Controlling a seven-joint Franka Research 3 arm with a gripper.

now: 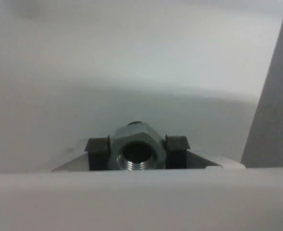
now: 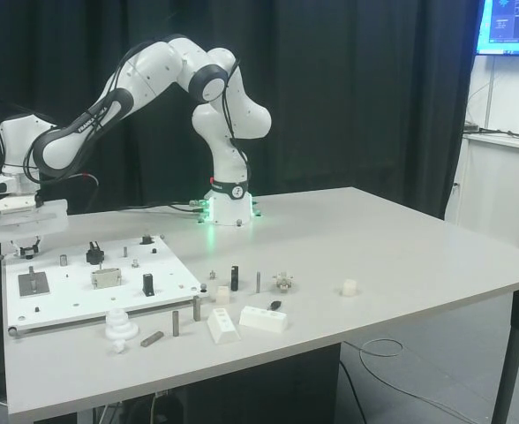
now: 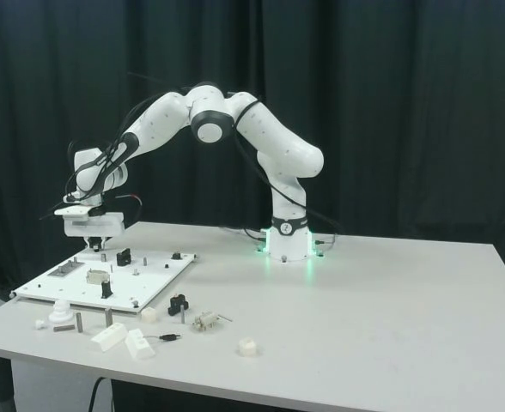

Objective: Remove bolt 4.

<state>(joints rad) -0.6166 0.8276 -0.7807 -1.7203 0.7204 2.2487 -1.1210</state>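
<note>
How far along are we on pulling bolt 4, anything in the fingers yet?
Done: the gripper is shut on a grey hex-headed threaded part, apparently the bolt, seen in the wrist view. In hand: the arm holds it above the far corner of the white board, clear of its surface. Left: carry it off and set it down on the grey table, then release.

Board [image 2: 83,291] on table [image 2: 401,256] — loose parts [image 2: 242,318] beside it
</note>
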